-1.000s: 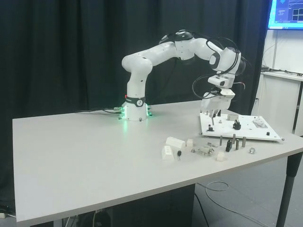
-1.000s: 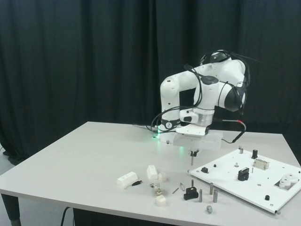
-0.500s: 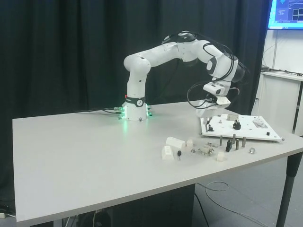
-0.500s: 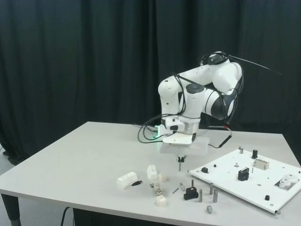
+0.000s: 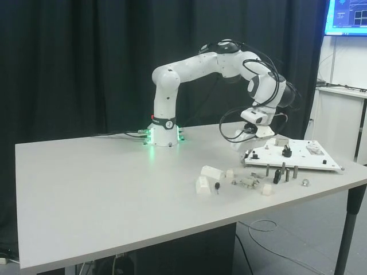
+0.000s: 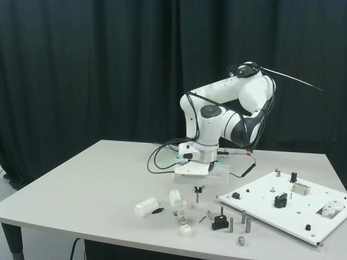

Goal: Place round peg 2.

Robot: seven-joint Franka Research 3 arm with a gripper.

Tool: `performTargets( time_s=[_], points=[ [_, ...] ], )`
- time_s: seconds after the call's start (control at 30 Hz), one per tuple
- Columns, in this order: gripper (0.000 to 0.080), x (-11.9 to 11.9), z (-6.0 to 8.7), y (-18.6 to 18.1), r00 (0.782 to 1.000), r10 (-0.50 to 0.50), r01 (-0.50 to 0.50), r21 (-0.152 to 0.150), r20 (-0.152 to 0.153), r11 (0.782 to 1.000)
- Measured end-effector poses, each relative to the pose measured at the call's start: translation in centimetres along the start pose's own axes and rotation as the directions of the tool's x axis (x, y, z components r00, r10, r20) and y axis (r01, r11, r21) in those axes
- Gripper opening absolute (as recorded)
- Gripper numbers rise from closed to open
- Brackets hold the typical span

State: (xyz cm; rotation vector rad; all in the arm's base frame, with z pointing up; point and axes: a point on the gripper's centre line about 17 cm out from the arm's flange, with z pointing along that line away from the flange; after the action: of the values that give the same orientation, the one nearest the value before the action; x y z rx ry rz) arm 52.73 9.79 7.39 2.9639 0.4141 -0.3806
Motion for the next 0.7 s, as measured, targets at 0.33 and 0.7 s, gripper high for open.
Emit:
performTargets(
  time_s=[0.33, 0.7],
  points=[
    [0.0065, -0.4, 1.2, 0.8, 0.997, 0.018, -0.021, 0.042, 0.069, 0.999],
    [0.0065, 0.0, 1.7, 1.0, 0.992, 0.041, -0.050, 0.083, 0.116, 0.995]
  ],
)
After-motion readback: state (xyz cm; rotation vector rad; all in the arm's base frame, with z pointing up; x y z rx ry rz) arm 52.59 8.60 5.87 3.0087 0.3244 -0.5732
